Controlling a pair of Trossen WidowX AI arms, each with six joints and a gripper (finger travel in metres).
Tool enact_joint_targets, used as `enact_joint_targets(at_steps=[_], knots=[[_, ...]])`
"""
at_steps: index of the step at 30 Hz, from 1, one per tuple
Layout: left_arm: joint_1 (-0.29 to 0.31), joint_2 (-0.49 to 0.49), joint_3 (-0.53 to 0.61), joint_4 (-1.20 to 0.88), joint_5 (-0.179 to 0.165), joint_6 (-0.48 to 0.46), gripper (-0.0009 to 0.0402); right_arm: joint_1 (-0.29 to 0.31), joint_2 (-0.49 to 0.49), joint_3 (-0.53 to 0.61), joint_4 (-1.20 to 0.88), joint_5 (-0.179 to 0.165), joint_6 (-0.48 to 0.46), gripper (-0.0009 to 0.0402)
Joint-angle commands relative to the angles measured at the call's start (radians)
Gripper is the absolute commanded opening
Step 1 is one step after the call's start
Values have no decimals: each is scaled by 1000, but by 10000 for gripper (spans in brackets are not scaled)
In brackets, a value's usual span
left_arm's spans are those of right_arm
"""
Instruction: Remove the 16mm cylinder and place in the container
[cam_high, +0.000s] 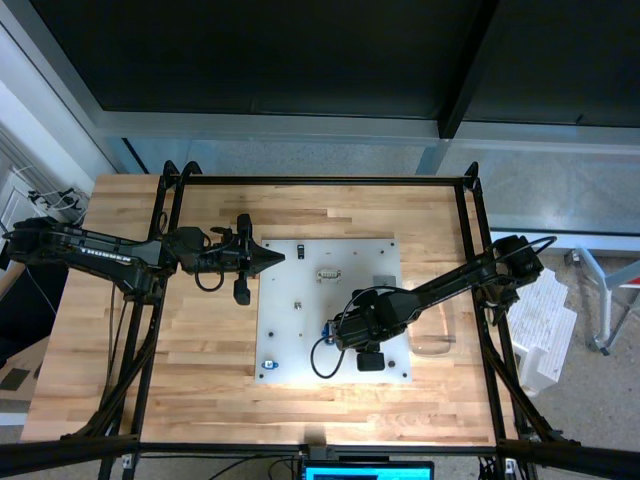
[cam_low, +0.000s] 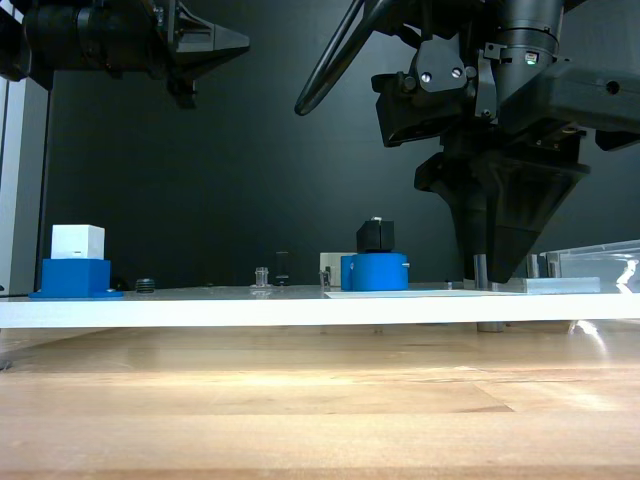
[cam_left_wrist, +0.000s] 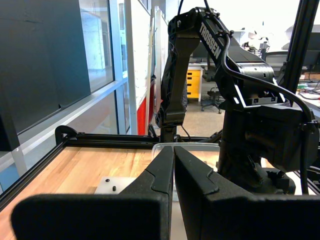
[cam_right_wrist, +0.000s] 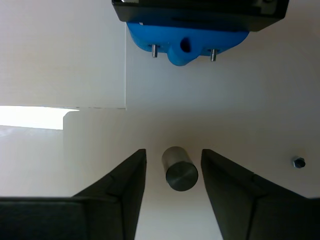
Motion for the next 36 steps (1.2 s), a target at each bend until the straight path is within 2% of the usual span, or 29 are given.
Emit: enact_joint_targets(at_steps=[1, 10, 16, 30, 36], knots=[[0, 0, 0, 0, 0, 0, 0, 0, -1, 0, 0, -1, -2, 115], [0, 0, 0, 0, 0, 0, 0, 0, -6, 1, 0, -8, -1, 33], [0, 0, 0, 0, 0, 0, 0, 1, -24, 1, -2, -8, -1, -2], [0, 0, 0, 0, 0, 0, 0, 1, -188, -1, -97, -7, -1, 0], [0, 0, 0, 0, 0, 0, 0, 11, -290, -70, -117, -7, 6, 0]])
